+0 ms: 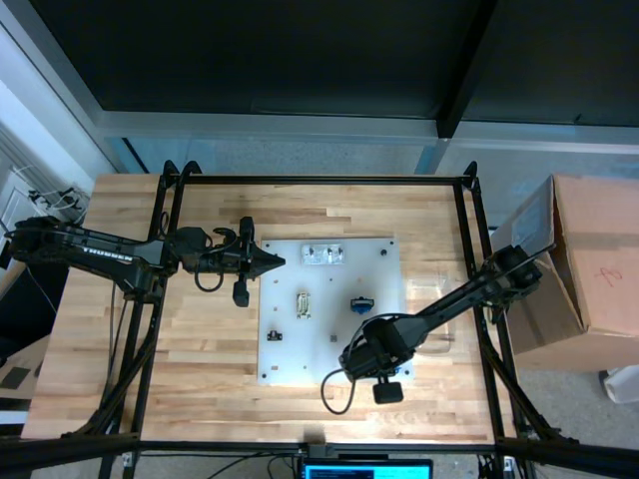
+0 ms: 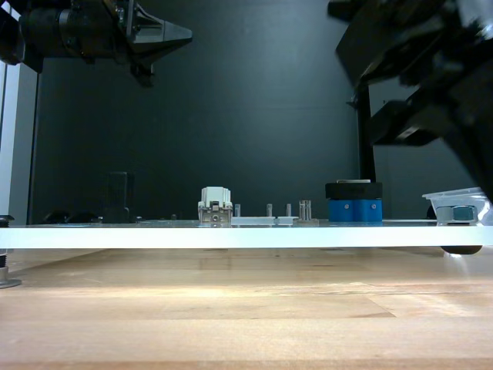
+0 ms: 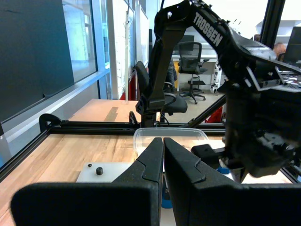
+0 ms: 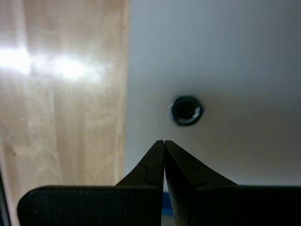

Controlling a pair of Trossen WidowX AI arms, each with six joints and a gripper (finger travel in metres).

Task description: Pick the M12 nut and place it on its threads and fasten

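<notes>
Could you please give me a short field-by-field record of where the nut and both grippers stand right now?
nut: M12 nut sits on its stud, free of both grippers
right gripper: jaws shut, empty, just above the nut, over the white board's near right part
left gripper: jaws shut, empty, raised over the board's far left edge
clear tray: right of the board
</notes>
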